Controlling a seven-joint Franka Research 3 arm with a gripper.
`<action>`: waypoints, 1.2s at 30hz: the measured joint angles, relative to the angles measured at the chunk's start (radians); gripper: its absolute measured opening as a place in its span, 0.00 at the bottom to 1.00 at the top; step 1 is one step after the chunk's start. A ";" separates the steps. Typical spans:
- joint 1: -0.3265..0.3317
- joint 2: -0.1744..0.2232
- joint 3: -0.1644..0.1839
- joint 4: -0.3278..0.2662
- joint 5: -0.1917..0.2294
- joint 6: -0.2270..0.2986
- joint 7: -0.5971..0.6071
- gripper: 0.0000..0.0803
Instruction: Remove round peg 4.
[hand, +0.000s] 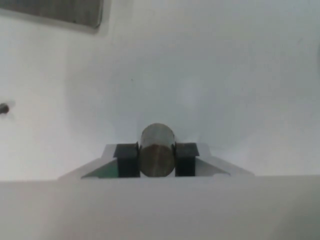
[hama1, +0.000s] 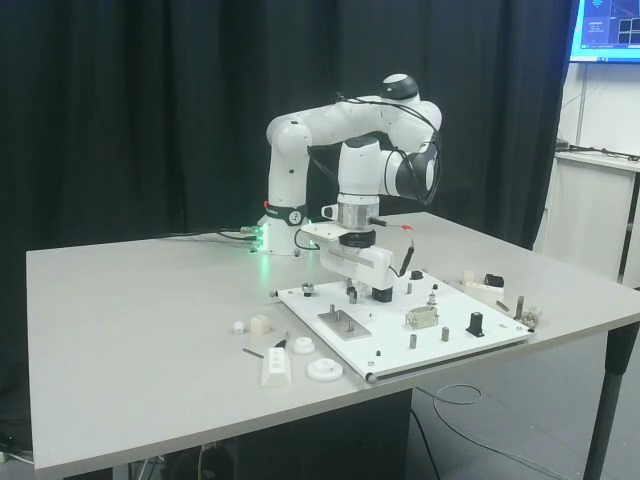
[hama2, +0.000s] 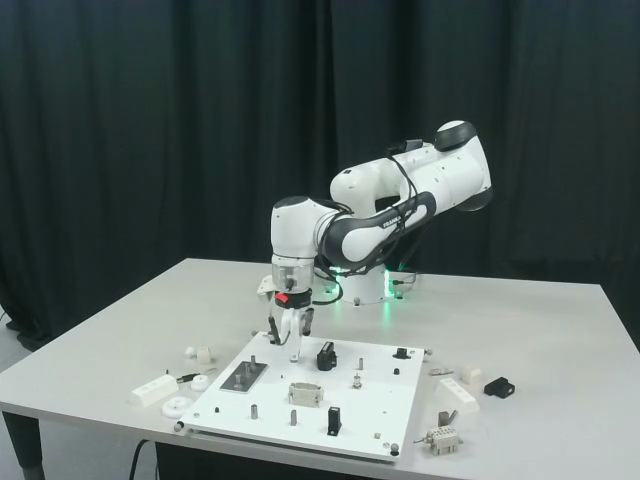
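In the wrist view a grey round peg (hand: 157, 152) stands upright between my two black finger pads (hand: 126, 159), which press on its sides. My gripper (hand: 157, 161) is shut on it, over the white board (hand: 225, 90). From the room cameras my gripper (hama1: 352, 290) (hama2: 293, 345) points straight down at the board (hama1: 440, 345) (hama2: 380, 425), near its edge on the arm's side. The peg's lower end is hidden, so I cannot tell whether it still sits in its hole.
A grey metal plate (hama1: 340, 322) (hama2: 243, 375) lies on the board close to my gripper. Several small pegs and a black connector (hama2: 326, 357) stand on the board. White gears (hama1: 324, 371) and a white block (hama1: 274, 368) lie beside it on the table.
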 joint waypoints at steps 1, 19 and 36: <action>0.000 0.000 0.000 0.000 0.000 0.000 0.000 0.19; 0.003 0.000 0.000 0.001 -0.005 0.003 0.004 0.19; 0.034 -0.001 -0.052 0.002 -0.079 0.002 0.043 0.19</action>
